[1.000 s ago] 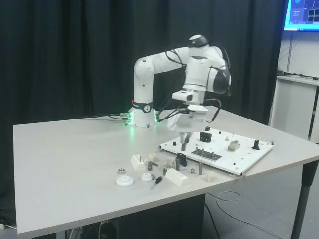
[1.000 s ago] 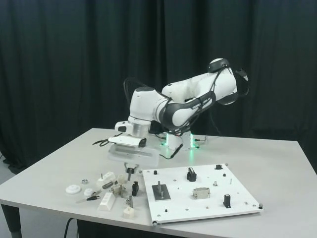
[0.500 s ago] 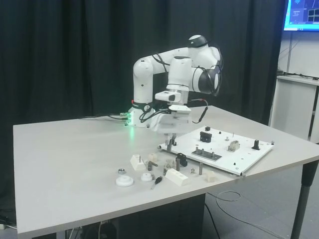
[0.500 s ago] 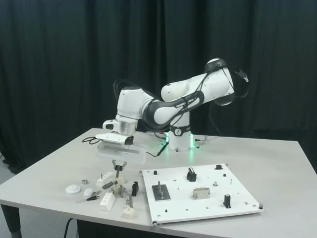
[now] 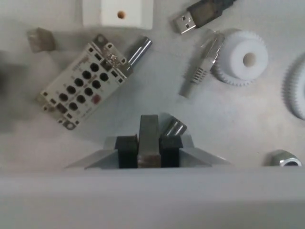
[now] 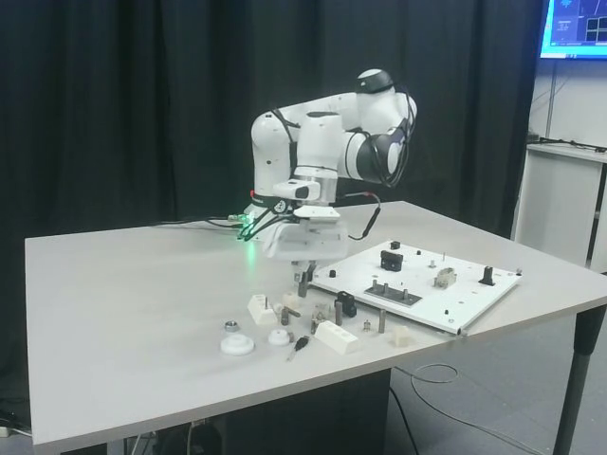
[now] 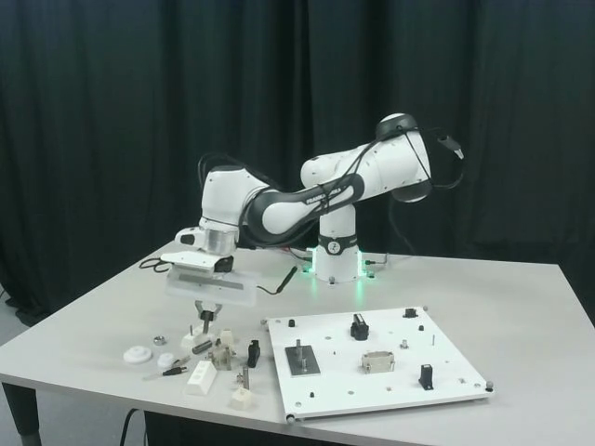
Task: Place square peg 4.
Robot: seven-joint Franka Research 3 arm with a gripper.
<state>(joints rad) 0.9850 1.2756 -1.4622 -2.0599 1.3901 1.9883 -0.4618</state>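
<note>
So the square peg [image 5: 148,138], a plain grey metal bar, is pinched between the gripper [image 5: 148,151] jaws, long axis pointing down at the grey table [image 6: 123,284], off the white board's [image 6: 474,294] edge. No readable writing anywhere. Below: white toothed gear [image 5: 244,58], a perforated connector block [image 5: 78,90], and probably a USB plug [image 5: 183,21].

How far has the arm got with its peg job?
Done: the gripper is shut on a grey square peg, so the pick-up is finished. In hand: it hangs with the peg above the loose parts on the table, beside the white board, not over it. Left: carrying the peg to the board and setting it in its hole.
</note>
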